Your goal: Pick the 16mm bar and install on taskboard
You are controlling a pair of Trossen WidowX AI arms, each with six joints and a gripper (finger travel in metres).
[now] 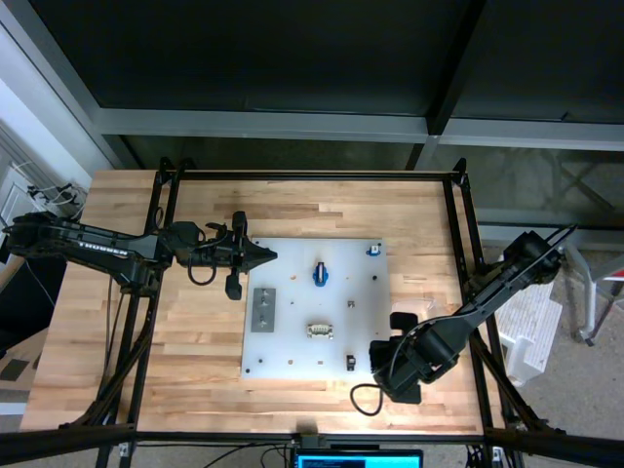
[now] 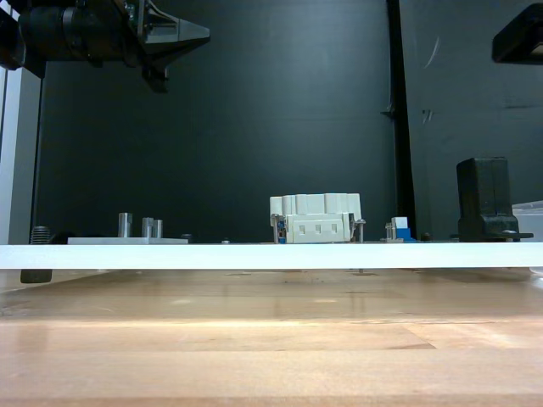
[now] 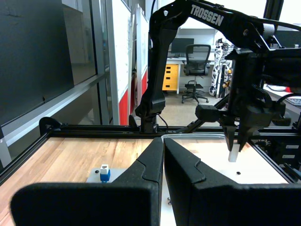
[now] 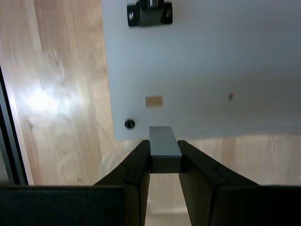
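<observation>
16mm bar clamped upright between right gripper fingers, above taskboard edge near its 5 o'clock corner, left gripper fingers together, raised over board's 10 o'clock corner, pointing 3 o'clock

The taskboard lies in the middle of the table, with the metal block on its left part and the connector behind its centre. The left gripper hangs above the board's far left corner. The right gripper is at the near right corner, with the 16mm bar between its fingers.
</observation>
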